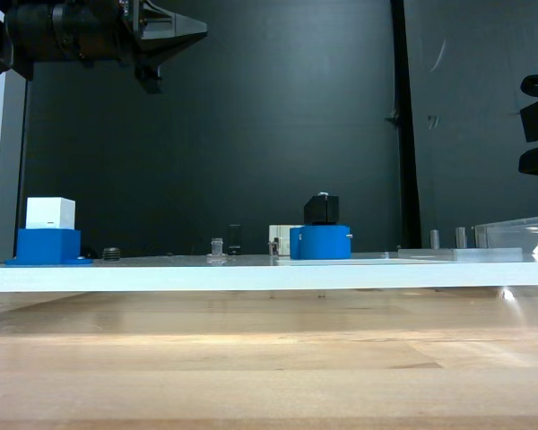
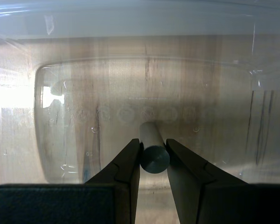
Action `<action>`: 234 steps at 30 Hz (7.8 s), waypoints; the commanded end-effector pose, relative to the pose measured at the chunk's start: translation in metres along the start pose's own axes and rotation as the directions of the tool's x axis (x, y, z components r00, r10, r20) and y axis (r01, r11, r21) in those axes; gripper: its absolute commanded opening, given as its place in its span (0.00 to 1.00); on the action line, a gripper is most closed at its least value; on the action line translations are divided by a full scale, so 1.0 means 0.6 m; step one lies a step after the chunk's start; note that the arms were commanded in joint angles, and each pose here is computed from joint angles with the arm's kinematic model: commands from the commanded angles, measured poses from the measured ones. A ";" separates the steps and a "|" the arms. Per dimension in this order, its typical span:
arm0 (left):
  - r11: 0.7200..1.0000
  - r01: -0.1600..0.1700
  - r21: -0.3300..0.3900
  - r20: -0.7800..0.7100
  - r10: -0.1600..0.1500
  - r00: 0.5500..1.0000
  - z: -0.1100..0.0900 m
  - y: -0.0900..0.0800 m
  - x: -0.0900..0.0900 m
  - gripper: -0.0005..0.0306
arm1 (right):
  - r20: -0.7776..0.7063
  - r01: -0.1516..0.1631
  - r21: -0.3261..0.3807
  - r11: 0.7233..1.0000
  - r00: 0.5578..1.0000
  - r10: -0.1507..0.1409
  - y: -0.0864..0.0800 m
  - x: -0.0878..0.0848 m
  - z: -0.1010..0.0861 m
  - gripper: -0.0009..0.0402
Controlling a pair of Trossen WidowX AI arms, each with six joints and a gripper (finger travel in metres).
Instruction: Pick the 16mm cylinder and install on the taskboard
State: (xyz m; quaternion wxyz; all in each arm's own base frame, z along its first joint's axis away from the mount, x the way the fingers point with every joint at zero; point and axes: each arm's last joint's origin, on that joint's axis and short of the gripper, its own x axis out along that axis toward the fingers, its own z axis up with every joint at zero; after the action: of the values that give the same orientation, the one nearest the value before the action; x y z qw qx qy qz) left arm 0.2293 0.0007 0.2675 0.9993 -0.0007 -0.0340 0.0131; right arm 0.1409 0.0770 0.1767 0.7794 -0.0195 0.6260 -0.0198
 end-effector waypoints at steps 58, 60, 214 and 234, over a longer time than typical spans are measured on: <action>1.000 0.000 0.000 0.001 0.000 1.000 0.000 0.000 0.000 0.02 | 0.014 0.017 0.096 0.995 1.000 -0.018 0.055 -0.061 0.250 0.04; 1.000 0.000 0.000 0.001 0.000 1.000 0.000 0.000 0.000 0.02 | 0.014 0.018 0.098 0.995 1.000 -0.019 0.058 -0.057 0.259 0.04; 1.000 0.000 0.000 0.001 0.000 1.000 0.000 0.000 0.000 0.02 | -0.063 0.056 0.085 0.995 0.997 -0.051 0.089 0.025 0.307 0.04; 1.000 0.000 0.000 0.001 0.000 1.000 0.000 0.000 0.000 0.02 | -0.057 0.053 0.089 0.995 0.997 -0.048 0.087 0.000 0.316 0.04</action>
State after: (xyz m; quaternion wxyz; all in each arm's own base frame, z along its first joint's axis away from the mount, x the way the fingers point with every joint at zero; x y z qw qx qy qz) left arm 0.2293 0.0007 0.2676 0.9993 -0.0007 -0.0342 0.0131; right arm 0.3252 0.1304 0.2073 0.7563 -0.0014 0.6507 -0.0682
